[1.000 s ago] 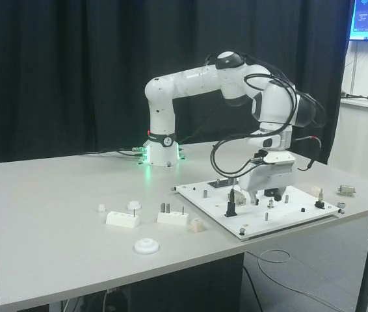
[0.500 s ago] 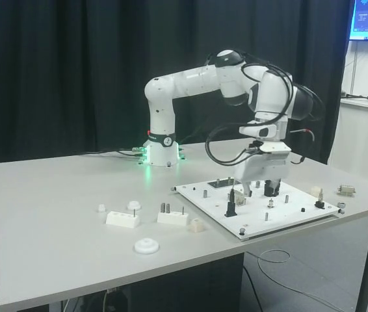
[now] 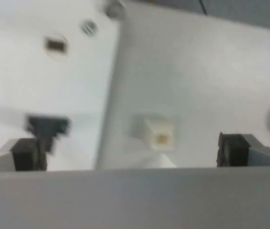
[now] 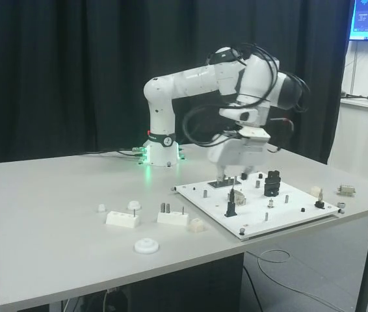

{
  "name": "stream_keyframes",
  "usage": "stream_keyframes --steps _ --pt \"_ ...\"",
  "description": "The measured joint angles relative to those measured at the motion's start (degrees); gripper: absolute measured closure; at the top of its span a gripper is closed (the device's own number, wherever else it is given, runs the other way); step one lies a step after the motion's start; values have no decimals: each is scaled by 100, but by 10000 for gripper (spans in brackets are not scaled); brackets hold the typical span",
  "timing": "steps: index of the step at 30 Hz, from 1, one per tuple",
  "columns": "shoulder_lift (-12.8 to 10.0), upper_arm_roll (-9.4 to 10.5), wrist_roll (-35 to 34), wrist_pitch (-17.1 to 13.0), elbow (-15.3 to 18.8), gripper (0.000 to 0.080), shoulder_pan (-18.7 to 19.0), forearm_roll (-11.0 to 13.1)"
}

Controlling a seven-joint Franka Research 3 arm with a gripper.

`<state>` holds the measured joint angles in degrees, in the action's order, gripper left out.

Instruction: Pick round peg 1.

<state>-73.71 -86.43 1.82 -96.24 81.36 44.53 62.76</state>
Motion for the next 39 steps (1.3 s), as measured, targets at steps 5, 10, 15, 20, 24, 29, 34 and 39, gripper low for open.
stream_keyframes --steps 5,10,15,20,24,29,34,39 --pt "0 -216 519 268 165 3 -125 -134" --pt "-3 -406 1147 445 448 3 -215 -219" --pt "-4 -515 1743 475 828 3 -271 -252" --pt "-13 -554 2289 454 1234 3 -320 -247" --pt "-38 -550 2655 381 1504 3 -377 -166" --pt "-98 -510 3063 227 1776 3 -469 81" --pt "-103 -364 3320 17 1955 3 -589 250" --pt "-111 -207 3559 -111 2068 3 -726 435"
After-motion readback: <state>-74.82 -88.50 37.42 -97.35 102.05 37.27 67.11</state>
